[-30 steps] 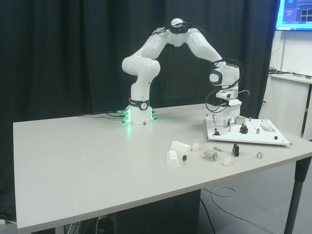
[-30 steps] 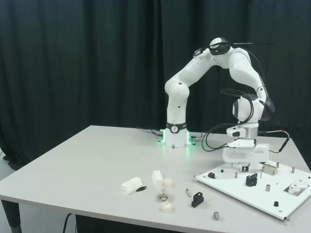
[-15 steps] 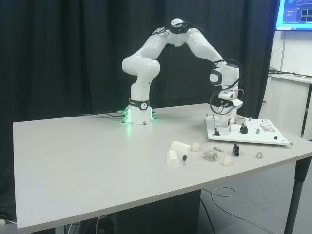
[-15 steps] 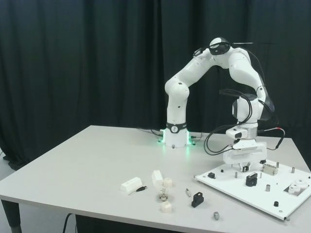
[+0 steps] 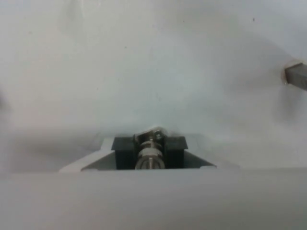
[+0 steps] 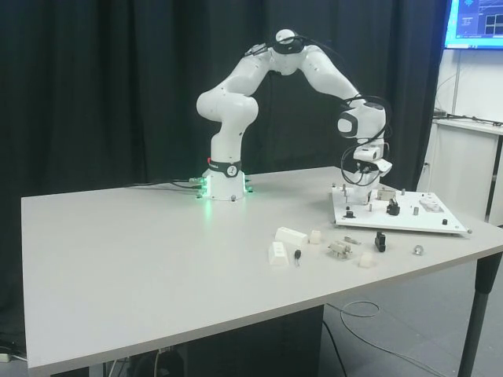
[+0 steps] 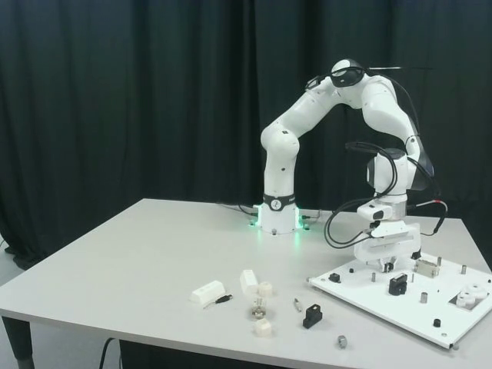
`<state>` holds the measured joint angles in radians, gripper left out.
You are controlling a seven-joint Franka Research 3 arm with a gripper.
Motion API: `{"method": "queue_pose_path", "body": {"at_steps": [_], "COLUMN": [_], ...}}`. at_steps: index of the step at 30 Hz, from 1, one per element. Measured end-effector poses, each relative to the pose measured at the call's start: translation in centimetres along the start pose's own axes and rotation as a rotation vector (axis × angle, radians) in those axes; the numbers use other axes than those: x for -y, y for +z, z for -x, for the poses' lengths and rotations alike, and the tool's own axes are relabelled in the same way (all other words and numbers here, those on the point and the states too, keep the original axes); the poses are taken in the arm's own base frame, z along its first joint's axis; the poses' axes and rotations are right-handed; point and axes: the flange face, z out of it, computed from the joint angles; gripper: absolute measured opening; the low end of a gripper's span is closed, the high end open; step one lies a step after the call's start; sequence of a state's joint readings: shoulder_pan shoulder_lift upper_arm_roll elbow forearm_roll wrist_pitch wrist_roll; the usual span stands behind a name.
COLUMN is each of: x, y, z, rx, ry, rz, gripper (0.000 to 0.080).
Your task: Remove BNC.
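Metal BNC [image 5: 149, 152] upright in black holder [image 5: 123, 152] on white board [image 7: 430, 311], directly below gripper [image 7: 390, 265], axis toward wrist; finger state: cannot tell, hidden.

BNC connector [image 5: 150, 149]: small metal barrel, ridged collar, seated in black square mount on white board [image 7: 430, 317]. Sits at board's near-left part in second room view, right side of table. Upright, still plugged in. Too small to resolve in room views.

Black curtains [image 7: 154, 92] hang behind the grey table [image 6: 141, 251]; a white cabinet [image 6: 460, 161] stands beside it.
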<state>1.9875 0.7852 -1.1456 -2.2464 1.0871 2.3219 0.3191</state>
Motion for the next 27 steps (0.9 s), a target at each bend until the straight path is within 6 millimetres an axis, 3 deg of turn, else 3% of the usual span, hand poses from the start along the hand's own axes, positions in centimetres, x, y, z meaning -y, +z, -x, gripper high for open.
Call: {"method": "queue_pose_path", "body": {"at_steps": [27], "x": [-0.01], "y": [-0.02], "z": [-0.03], "rx": [0.001], "ry": [-0.076], "rz": [-0.001], "gripper": [0.0125]}}
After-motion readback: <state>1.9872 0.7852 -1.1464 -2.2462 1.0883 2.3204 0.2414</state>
